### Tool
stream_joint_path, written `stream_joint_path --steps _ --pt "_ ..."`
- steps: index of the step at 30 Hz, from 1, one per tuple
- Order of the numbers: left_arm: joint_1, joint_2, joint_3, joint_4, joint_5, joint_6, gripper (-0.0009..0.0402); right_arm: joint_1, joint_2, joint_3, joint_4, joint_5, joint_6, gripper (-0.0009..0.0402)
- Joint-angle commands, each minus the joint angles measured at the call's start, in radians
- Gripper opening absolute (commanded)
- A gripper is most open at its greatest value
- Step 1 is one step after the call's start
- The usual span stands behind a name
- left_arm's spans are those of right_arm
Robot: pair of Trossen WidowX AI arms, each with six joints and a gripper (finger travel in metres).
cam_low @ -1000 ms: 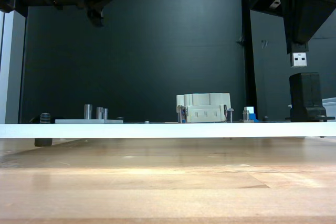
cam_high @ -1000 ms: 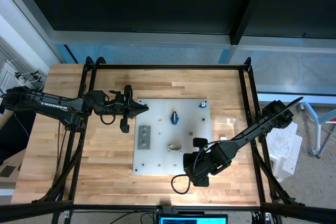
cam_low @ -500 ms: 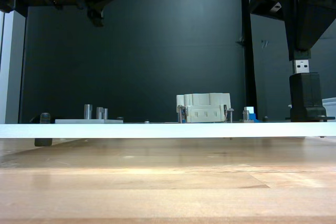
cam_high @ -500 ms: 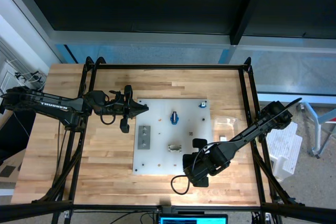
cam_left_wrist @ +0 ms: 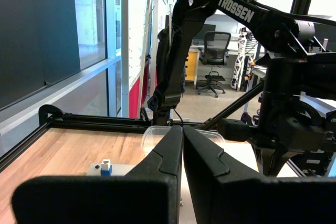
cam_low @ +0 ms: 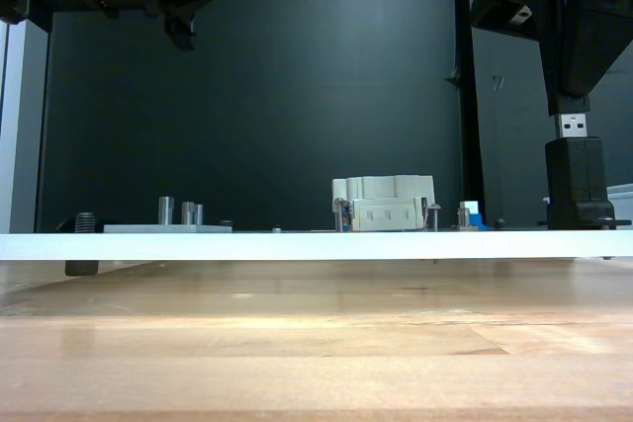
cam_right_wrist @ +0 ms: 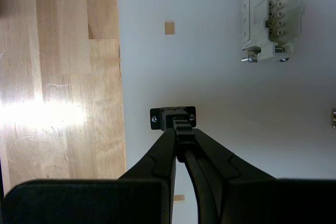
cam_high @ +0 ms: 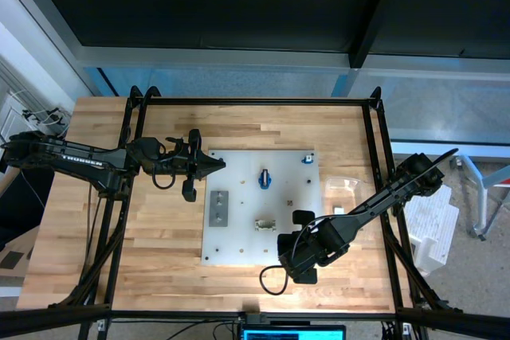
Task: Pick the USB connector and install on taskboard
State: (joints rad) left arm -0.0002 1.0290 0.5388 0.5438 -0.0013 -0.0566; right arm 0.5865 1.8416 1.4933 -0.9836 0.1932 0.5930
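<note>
your right gripper (cam_right_wrist: 180,132) clamps the usb connector (cam_low: 571,126). it has dropped within the last second, and its tip now meets the black socket (cam_low: 577,190) directly beneath on the taskboard (cam_high: 239,232), so seating looks close. left gripper (cam_high: 213,164) hovers apart, pinched closed and empty.

Only one word can be read: "TROSSEN", in white letters on the black right arm (cam_left_wrist: 239,9).
</note>
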Motion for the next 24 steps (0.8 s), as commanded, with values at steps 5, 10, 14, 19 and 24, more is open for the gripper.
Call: stream_joint_path --steps 5,10,14,19,24 --pt "0.000 0.000 0.000 0.000 0.000 0.000 0.0000 0.000 0.000 -0.006 0.001 0.007 -0.018 0.0000" --pt "0.000 0.000 0.000 0.000 0.000 0.000 0.0000 0.000 0.000 -0.014 0.010 0.008 -0.027 0.0000" --pt "0.000 0.000 0.000 0.000 0.000 0.000 0.0000 0.000 0.000 -0.023 0.016 0.008 -0.034 0.0000" --pt "0.000 0.000 0.000 0.000 0.000 0.000 0.0000 0.000 0.000 -0.056 0.059 -0.001 -0.033 0.0000" --pt "0.000 0.000 0.000 0.000 0.000 0.000 0.0000 0.000 0.000 -0.077 0.077 -0.003 -0.039 0.0000"
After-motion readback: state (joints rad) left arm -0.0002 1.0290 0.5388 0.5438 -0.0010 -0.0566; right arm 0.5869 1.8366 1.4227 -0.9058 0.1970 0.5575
